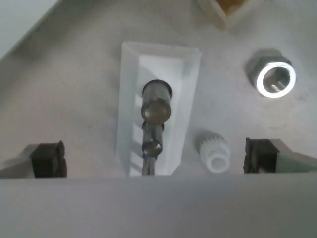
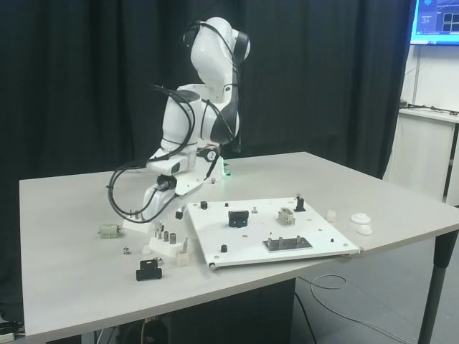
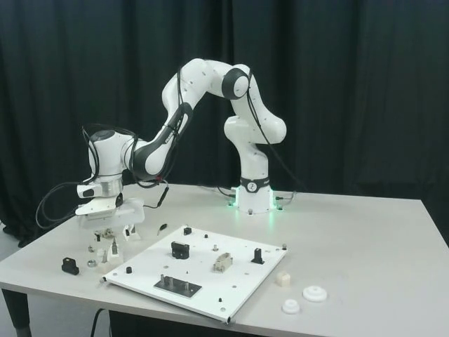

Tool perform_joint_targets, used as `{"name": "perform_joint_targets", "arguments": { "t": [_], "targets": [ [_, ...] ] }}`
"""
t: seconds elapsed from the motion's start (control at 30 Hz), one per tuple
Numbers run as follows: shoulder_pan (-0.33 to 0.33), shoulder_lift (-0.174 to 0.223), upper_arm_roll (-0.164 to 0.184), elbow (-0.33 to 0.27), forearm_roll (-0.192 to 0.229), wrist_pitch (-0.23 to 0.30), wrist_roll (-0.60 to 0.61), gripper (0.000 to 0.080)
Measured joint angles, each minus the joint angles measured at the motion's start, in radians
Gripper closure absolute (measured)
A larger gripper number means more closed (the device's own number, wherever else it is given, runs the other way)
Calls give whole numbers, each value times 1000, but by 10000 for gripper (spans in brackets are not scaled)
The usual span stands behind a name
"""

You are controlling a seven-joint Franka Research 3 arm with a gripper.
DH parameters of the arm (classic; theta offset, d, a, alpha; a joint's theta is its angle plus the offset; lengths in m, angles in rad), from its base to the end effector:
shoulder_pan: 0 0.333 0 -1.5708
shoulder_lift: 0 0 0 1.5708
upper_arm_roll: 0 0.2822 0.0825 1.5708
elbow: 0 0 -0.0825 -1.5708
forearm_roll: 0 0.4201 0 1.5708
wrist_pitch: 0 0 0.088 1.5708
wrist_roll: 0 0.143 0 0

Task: Pick round peg 3.

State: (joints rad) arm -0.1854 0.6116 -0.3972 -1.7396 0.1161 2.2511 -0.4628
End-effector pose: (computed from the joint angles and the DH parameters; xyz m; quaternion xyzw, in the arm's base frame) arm 0.5634 -0.3583 0.1569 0.9950 -0.0677 -0.0555 0.0473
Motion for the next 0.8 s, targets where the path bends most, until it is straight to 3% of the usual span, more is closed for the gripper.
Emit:
{"name": "perform_joint_targets", "arguments": {
  "t": [0.8],
  "targets": [
    [-9, 52, -4, -3, 46, 7, -36, 3]
  ]
}}
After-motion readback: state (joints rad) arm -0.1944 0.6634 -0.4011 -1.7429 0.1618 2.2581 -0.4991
